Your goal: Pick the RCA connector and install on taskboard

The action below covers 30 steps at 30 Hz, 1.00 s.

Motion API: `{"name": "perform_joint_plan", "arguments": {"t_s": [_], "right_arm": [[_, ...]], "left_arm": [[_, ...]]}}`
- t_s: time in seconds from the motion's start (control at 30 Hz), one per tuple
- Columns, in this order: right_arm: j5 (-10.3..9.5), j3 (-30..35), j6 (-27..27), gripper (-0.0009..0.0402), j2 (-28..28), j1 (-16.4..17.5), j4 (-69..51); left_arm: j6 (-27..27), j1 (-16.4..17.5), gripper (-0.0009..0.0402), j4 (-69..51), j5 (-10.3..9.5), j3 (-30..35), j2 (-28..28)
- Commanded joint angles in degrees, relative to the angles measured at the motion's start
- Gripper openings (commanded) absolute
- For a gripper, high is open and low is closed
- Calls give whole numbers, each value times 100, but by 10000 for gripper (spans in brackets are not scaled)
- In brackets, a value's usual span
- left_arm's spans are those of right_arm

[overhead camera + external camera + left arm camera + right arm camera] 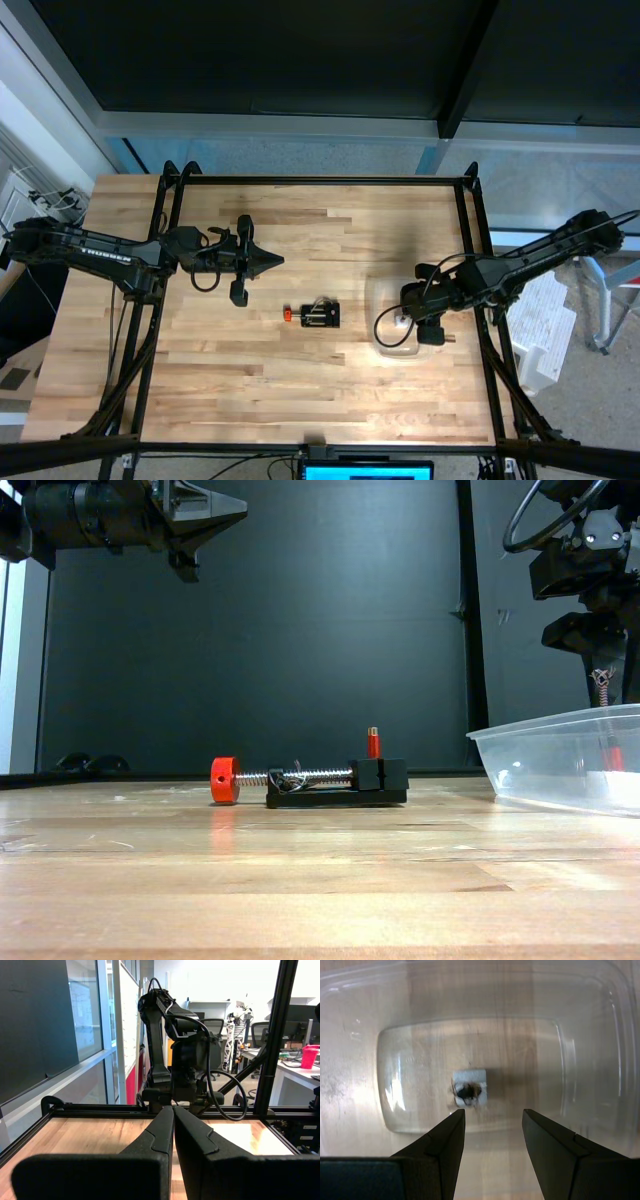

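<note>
Robotics lab beside an office.
Robot arms (90, 250) at a framed wooden table (300, 380); desks (300, 1067) and office chairs (215, 1025) beyond its right edge.

The left gripper (275, 262) is raised at 9 o'clock and points toward 3 o'clock, jaws closed. The right gripper (493, 1112) is at 3 o'clock and points down, jaws apart.

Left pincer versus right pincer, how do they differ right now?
The left pincer is shut; the right pincer is open. The left one points level, high over the table; the right one points down over the clear tray, above a small white-and-dark piece. Both are black and hold nothing.
</note>
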Motion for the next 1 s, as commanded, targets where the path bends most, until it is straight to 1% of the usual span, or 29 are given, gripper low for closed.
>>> {"name": "perform_joint_plan", "arguments": {"t_s": [0.03,0.2,0.5,0.7,1.0], "right_arm": [[37,-2,-9,158,144,13,116],[22,-2,-11,158,398,37,258],[26,-20,-13,158,675,52,481],[20,-186,-9,158,734,66,848],[33,-271,-9,157,765,66,931]], "left_arm": [[2,0,0,0,2,2,-2],[2,0,0,2,2,2,0],[2,0,0,0,2,2,0],[2,0,0,0,2,2,0],[2,0,0,0,2,2,0]]}}
